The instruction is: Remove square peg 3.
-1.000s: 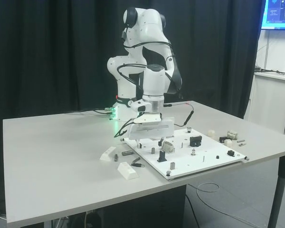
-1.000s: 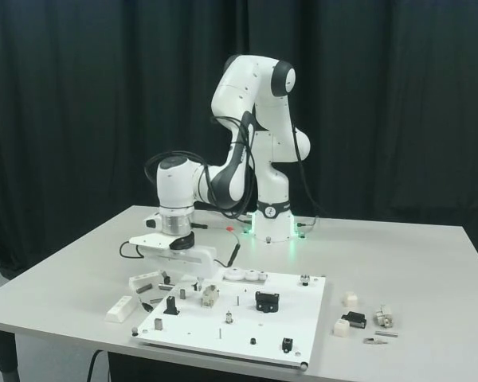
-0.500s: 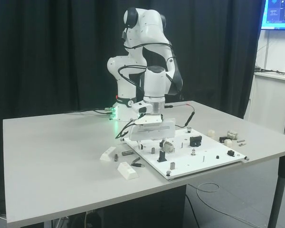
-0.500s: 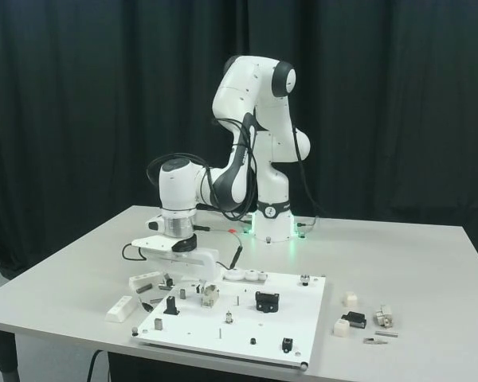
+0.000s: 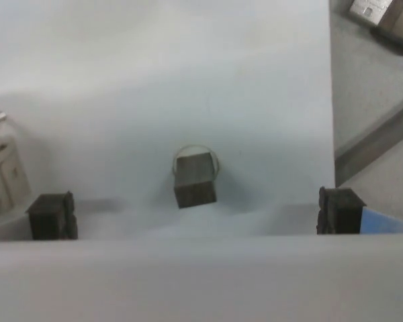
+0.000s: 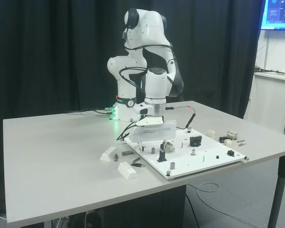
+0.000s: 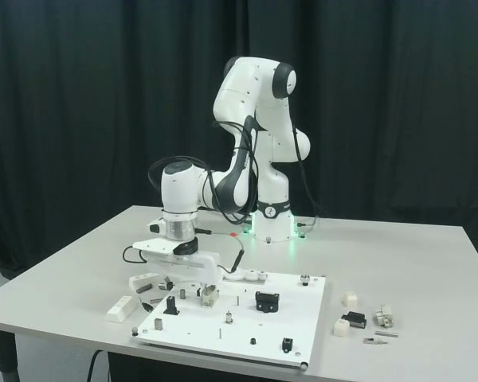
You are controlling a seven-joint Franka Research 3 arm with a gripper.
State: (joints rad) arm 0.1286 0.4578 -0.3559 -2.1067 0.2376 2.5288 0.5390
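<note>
Smooth white board (image 5: 188,80); blocky square peg (image 5: 194,178); spread gripper (image 5: 195,215)

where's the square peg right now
In the wrist view the square peg stands upright in its round hole on the white board, midway between the two open fingers, which are not touching it.

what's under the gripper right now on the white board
Below the gripper a grey square peg stands in a ringed hole in the white board, between the open fingers, untouched. How deep it sits in the hole is hidden.
</note>
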